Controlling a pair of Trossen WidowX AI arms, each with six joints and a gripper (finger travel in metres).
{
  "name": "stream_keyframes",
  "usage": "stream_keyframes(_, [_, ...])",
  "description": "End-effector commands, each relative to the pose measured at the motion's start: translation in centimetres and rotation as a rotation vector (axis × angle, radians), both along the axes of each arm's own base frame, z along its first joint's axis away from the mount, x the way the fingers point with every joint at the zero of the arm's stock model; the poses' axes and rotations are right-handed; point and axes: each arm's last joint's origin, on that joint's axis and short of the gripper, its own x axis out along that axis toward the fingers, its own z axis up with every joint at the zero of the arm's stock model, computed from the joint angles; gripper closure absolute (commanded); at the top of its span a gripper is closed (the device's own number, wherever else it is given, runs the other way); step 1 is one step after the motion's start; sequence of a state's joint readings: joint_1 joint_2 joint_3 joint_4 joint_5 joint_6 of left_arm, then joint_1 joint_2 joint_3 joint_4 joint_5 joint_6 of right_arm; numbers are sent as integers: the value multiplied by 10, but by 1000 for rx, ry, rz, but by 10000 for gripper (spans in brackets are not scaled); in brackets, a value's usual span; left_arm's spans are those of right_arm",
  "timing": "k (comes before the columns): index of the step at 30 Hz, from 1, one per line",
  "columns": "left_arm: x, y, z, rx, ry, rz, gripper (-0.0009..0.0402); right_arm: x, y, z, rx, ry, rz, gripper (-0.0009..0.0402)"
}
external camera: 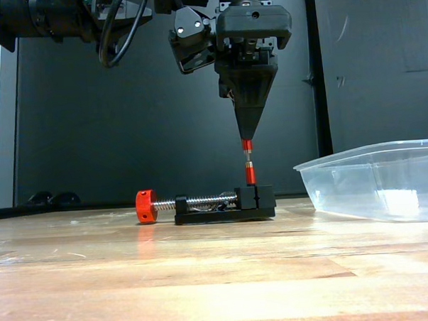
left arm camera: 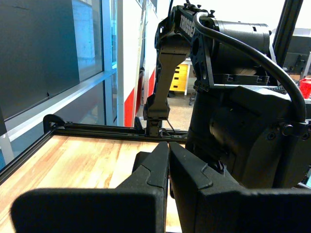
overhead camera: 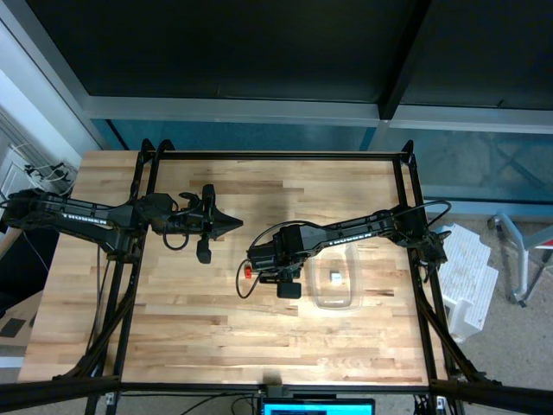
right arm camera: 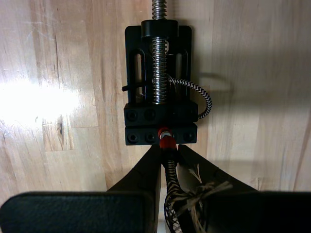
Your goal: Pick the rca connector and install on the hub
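Directly above the hub [external camera: 223, 206], finds right gripper [external camera: 247, 139] clenched on the rca connector [external camera: 249, 169], upright, its lower end meeting the hub's top; notes left gripper [left arm camera: 168, 146] pressed closed, well left of the hub.

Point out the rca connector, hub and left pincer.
rca connector [external camera: 249, 173]: low view, red barrel, gripped by right pincer [external camera: 247, 134].
hub [external camera: 260, 201]: low view, black end block.
left pincer [left arm camera: 168, 148]: left wrist view, fingertip seam, above table [left arm camera: 82, 160].

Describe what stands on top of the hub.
The rca connector stands upright on the hub, pinched by the right gripper from above. Whether its tip has entered is hidden. The left gripper hangs shut, off to the left.
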State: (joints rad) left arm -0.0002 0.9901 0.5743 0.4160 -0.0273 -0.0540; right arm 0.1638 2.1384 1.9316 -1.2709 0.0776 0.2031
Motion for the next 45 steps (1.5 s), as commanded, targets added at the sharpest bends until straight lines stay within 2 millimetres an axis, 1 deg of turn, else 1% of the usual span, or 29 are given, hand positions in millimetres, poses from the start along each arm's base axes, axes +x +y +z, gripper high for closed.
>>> stream_keyframes(1, [0,0,0,0,-1,0,393,0,0,0,-1,0,2,393])
stream_keyframes(15, [0,0,0,0,-1,0,393,0,0,-5,0,-1,3,393])
stream_keyframes(32, [0,0,0,0,-1,0,393,0,-1,-25,-1,1,8,393])
stream_keyframes(37, [0,0,0,0,-1,0,393,0,-1,-25,-1,-2,8,393])
stream_keyframes(45, [0,0,0,0,-1,0,393,-1,-1,-20,0,-12,8,393])
